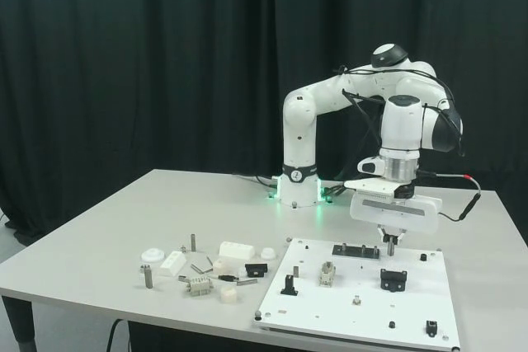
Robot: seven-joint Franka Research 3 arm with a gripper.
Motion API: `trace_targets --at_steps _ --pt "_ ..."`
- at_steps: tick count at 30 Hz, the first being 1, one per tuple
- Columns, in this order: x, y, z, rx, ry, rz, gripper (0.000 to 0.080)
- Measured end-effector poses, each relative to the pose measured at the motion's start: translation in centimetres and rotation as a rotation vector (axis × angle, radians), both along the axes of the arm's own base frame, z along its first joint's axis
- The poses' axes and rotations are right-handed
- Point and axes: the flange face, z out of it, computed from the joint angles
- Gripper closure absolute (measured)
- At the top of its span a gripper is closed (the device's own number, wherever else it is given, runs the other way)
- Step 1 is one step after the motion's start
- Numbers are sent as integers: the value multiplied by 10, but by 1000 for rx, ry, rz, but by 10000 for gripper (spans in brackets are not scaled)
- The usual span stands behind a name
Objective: Place round peg 4.
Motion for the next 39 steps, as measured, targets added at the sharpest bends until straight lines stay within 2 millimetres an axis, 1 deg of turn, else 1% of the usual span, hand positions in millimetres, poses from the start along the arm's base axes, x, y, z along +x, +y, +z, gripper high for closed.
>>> trace_targets --at_steps 21,39 --pt "-5 6 0 -17 9 18 653" --pt "-5 5 2 -22 6 14 653"
